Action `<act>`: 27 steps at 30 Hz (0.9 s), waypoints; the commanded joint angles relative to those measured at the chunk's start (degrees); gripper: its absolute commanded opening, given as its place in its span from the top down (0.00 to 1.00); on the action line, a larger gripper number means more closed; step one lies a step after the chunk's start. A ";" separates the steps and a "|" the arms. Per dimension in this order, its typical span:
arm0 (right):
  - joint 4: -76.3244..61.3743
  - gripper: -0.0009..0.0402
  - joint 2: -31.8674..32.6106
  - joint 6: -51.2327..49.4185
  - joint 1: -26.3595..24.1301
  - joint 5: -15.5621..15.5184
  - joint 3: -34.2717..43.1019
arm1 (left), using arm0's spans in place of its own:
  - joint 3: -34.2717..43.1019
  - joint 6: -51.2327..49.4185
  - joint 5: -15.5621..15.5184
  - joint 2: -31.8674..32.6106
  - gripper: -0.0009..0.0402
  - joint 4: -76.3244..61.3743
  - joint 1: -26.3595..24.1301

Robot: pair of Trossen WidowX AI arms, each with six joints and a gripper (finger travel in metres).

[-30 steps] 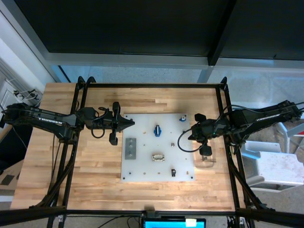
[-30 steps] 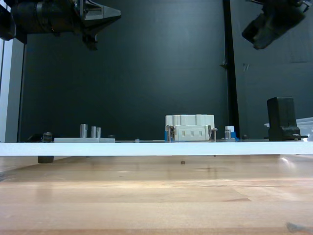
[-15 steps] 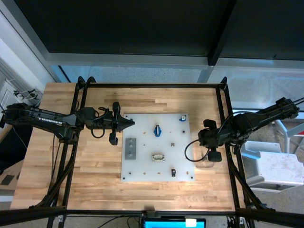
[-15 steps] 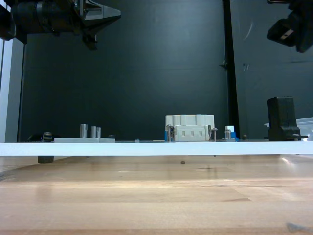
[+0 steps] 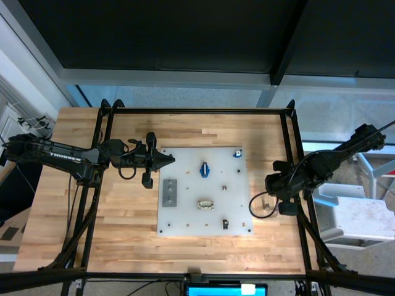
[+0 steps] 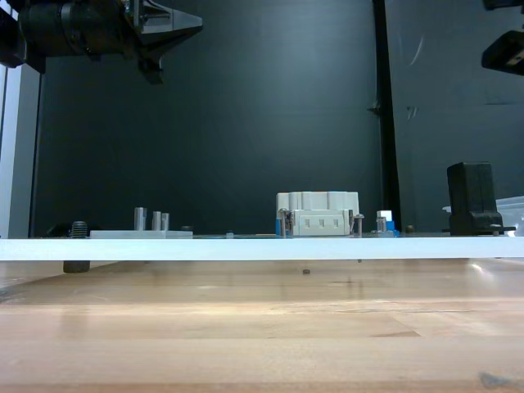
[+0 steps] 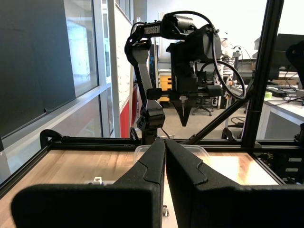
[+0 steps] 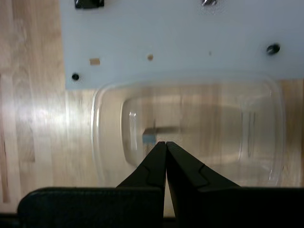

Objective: Pick the 16mm bar and place in it's hole on the taskboard

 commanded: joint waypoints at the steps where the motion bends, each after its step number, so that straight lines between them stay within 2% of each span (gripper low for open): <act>1: -0.22 0.98 -0.02 1.62 1.81 0.00 0.00 | 0.00 0.02 0.02 0.00 0.98 0.00 0.00; 11: -1.31 0.98 1.90 2.23 3.63 -1.36 0.00 | 0.00 0.02 0.02 0.00 0.98 0.00 0.00; 27: -1.01 0.96 4.50 2.23 6.49 -1.33 -0.17 | 0.00 0.00 0.02 0.00 0.98 0.00 0.00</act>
